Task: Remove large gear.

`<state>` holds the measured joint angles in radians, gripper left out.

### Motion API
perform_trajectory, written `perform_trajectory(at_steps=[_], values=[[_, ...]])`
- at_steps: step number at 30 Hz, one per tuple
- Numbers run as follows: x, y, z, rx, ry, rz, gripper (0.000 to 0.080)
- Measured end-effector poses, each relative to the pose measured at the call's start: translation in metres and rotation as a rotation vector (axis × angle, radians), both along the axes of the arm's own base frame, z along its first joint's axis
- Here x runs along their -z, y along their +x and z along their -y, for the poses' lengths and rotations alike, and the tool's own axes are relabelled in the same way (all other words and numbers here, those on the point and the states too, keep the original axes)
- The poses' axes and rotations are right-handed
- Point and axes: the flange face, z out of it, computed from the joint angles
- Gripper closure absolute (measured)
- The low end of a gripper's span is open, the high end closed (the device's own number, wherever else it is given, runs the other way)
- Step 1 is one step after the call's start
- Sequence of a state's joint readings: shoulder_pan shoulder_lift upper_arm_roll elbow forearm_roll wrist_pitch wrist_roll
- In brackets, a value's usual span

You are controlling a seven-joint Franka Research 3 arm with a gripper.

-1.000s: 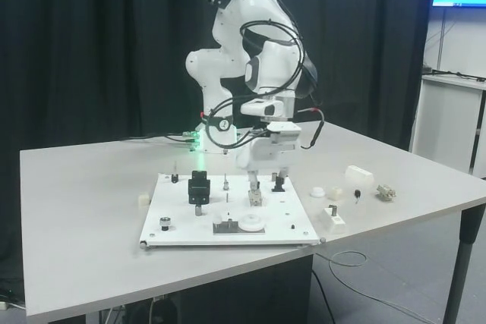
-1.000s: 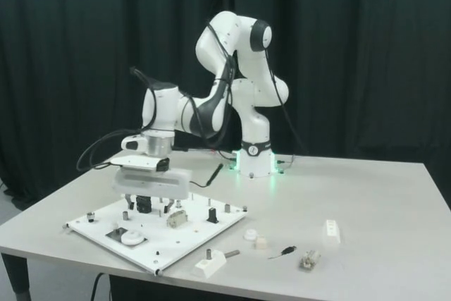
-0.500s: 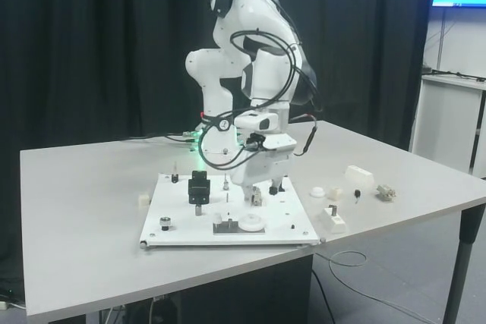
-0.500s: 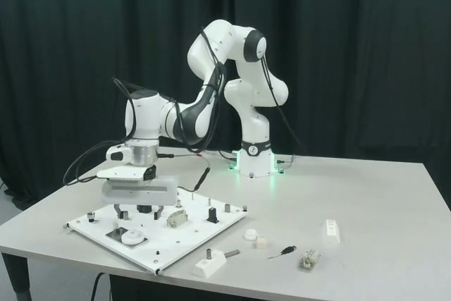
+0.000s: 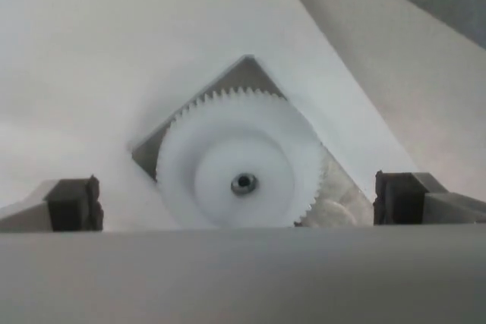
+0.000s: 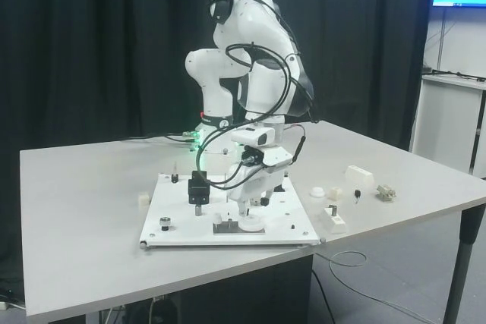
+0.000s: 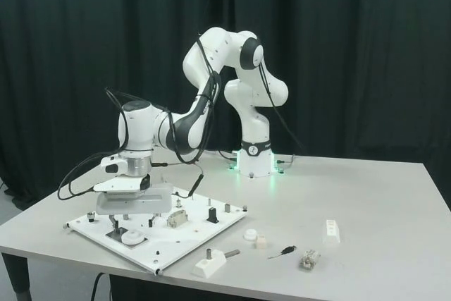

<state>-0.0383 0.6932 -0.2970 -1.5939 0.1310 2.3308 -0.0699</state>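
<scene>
As the arm hangs low over the white board (image 6: 228, 214), the jaws (image 5: 235, 201) stand wide apart, one black fingertip (image 5: 74, 204) on each side of the large gear (image 5: 239, 168) and neither touching it. The gear lies flat directly beneath and between them, seated on a steel pin (image 5: 244, 183) through its hub, inside a grey recess (image 5: 247, 73) cut into the board. That wide spread looks deliberate: the toothed rim needs clearance on both sides before anything closes. The centring looks good, the hub sitting almost midway between the fingertips. From the first room view the gear (image 6: 249, 224) sits just below the jaws, at the board's near edge, and the second room view shows the same gear (image 7: 131, 238) under the wide hand. A smaller white part (image 5: 334, 214) peeks out beside the gear, near one fingertip, too hidden to name. Off the board, well away from the jaws, loose small parts (image 7: 255, 238) lie on the worktop (image 7: 366, 202). My reading: this is the approach, grasp not yet made. Next comes a short descent, a squeeze across the teeth, then a straight lift so the hub slides cleanly off its pin; tilting could bind it.
</scene>
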Motion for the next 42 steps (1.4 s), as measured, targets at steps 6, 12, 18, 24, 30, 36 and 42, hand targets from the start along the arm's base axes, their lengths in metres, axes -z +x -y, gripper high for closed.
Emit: perform_trajectory(at_steps=[6,12,18,24,30,36,42], values=[[0.002,-0.001,0.002,0.004,0.005,-0.016,0.0003],[0.004,-0.002,0.002,0.005,0.01,-0.028,0.0003],[0.006,-0.003,0.001,0.006,0.013,-0.035,0.0003],[0.009,-0.003,0.001,0.012,0.021,-0.035,0.0003],[0.013,-0.002,0.001,0.015,0.023,-0.036,0.0003],[0.015,-0.001,0.002,0.016,0.023,-0.037,0.0003],[0.018,0.0,0.003,0.019,0.025,-0.038,0.0003]])
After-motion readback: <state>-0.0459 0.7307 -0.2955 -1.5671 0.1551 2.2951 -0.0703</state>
